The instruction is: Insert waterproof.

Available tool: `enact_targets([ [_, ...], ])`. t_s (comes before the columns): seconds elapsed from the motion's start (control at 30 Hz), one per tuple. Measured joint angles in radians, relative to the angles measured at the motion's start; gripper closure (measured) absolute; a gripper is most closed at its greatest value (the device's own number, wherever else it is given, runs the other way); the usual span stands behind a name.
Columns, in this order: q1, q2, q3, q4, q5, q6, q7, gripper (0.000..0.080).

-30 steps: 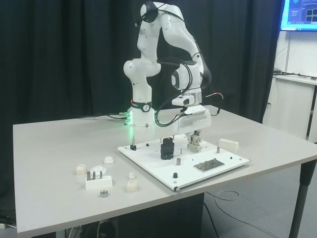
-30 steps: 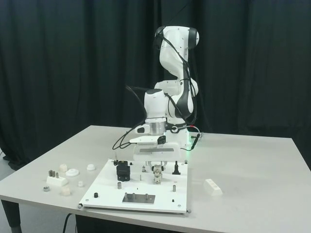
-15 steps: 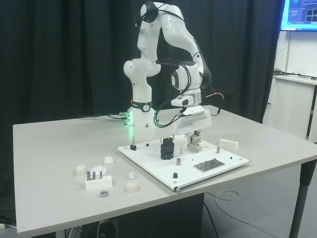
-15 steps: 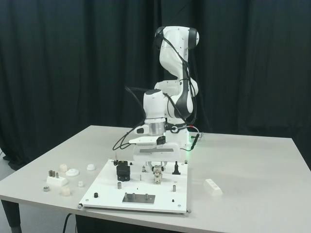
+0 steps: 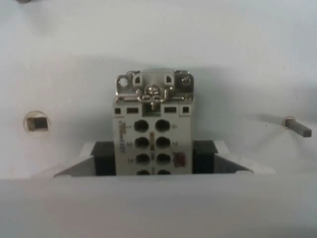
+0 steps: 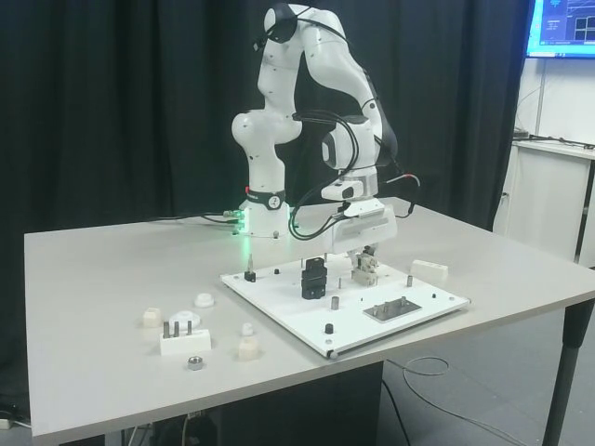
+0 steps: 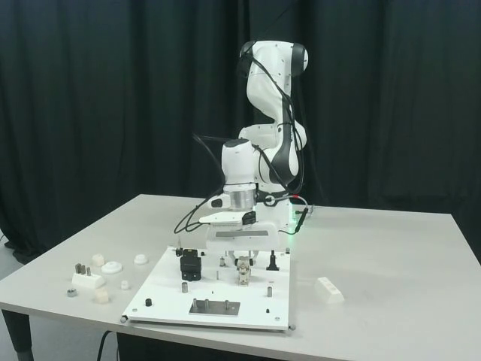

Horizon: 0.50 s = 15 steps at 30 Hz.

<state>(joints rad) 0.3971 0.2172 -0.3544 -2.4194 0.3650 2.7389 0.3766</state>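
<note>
The gripper [image 6: 368, 253] hung directly above the waterproof connector [image 5: 153, 130], which stood on the white board [image 7: 161, 295] with its long axis upright; finger state could not be told.

I stand in a robot lab: black curtains [image 7: 113, 98] hang all around, my white arm [image 6: 288, 121] is bolted to a grey worktop [image 6: 102, 269], a white board [image 7: 161, 301] holds test parts, and a screen [image 6: 562, 28] glows behind.
</note>
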Motion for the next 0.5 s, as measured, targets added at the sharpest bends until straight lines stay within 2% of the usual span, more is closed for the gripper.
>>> enact_targets([
  [0.5,0.003,-0.002,0.000,0.002,0.000,0.000,-0.038,0.0488],
])
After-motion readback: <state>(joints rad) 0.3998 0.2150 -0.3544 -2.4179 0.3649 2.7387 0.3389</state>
